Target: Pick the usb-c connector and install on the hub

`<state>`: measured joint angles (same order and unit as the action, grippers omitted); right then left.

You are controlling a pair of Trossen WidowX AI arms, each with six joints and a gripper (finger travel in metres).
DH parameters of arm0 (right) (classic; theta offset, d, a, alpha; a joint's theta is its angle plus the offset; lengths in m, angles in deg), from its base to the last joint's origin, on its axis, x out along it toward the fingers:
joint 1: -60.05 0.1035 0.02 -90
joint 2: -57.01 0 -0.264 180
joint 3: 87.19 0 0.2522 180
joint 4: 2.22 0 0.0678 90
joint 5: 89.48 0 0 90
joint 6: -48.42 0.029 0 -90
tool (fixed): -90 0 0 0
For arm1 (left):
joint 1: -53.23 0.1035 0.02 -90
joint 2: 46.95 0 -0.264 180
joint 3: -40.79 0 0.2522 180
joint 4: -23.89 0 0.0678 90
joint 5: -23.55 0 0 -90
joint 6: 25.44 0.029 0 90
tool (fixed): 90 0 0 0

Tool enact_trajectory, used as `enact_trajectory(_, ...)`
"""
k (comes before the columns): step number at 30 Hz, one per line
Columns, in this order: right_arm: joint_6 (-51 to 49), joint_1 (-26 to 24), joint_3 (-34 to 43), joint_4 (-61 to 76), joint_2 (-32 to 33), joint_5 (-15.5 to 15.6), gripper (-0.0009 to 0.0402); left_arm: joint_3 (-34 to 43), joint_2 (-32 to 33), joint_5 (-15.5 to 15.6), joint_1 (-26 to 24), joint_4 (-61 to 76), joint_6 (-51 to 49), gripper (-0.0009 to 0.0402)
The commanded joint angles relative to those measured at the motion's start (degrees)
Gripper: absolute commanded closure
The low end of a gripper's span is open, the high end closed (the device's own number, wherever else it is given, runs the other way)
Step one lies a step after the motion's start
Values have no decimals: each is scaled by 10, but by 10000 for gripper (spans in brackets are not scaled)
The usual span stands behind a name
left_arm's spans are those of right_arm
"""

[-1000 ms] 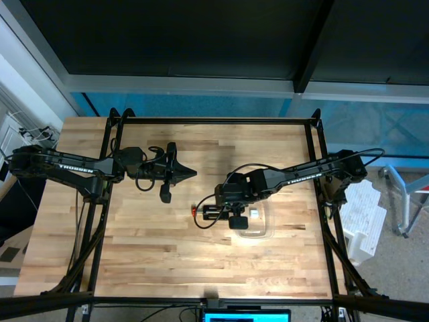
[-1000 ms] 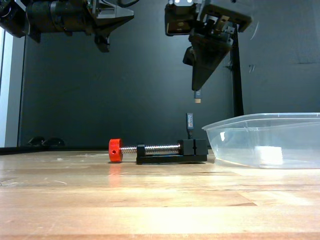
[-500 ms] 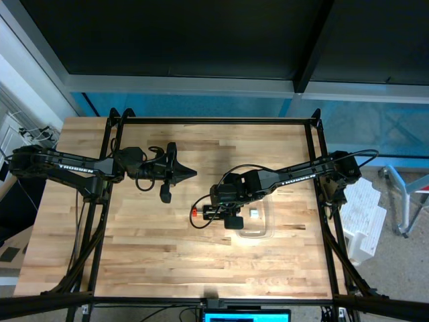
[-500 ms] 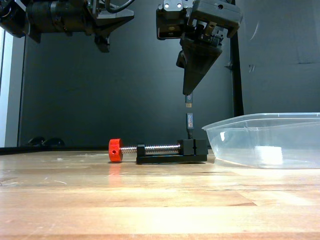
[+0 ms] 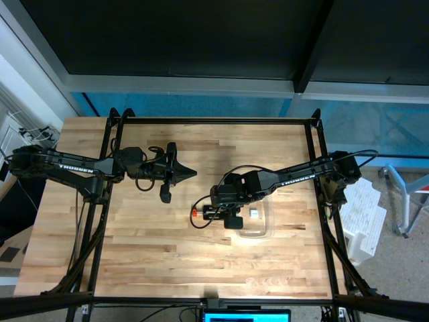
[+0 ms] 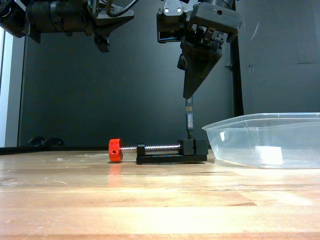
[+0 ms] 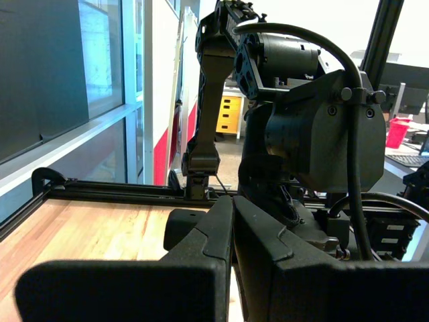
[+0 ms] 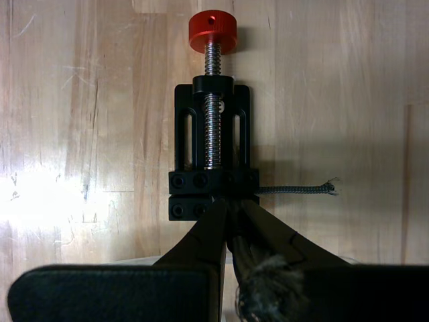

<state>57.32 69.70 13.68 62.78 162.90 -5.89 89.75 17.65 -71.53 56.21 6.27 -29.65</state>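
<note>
Tray (image 6: 260, 118) of clear plastic sat nearest on the wooden table (image 5: 154, 268), at the right, with a small white block (image 5: 255, 213) inside it. Just beside the tray's left wall stood a small black bench vise (image 6: 172, 151) with a red round knob (image 6: 115, 150) on its screw. The vise clamped a slim dark hub (image 6: 189, 122) upright. A frayed grey braided cord (image 8: 295, 190) ran out from the vise's side.

The right gripper (image 6: 188, 95) pointed straight down above the vise, its fingers clenched on the short dark usb-c connector (image 6: 188, 104). The connector hung vertically, in line with the hub, with its lower tip at the hub's top end. Whether the tip had entered the hub could not be told.

One second before, the connector hung higher and to the right of the hub. Half a second before, it stood over the hub with a visible gap. That gap had since closed.

Farther back and to the left, the left gripper (image 5: 186, 172) hung high over the table, fingers pressed together on nothing. It had not moved. The vise and tray kept their places.
</note>
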Motion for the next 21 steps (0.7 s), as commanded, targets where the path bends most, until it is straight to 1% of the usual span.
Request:
enact_trajectory(1, 1, 1, 0, -1, 0, 2, 393, 0, 0, 0, 0, 0, 0, 393)
enact_trajectory(21, 8, 2, -4, -6, 0, 5, 393, 0, 0, 0, 0, 0, 0, 393)
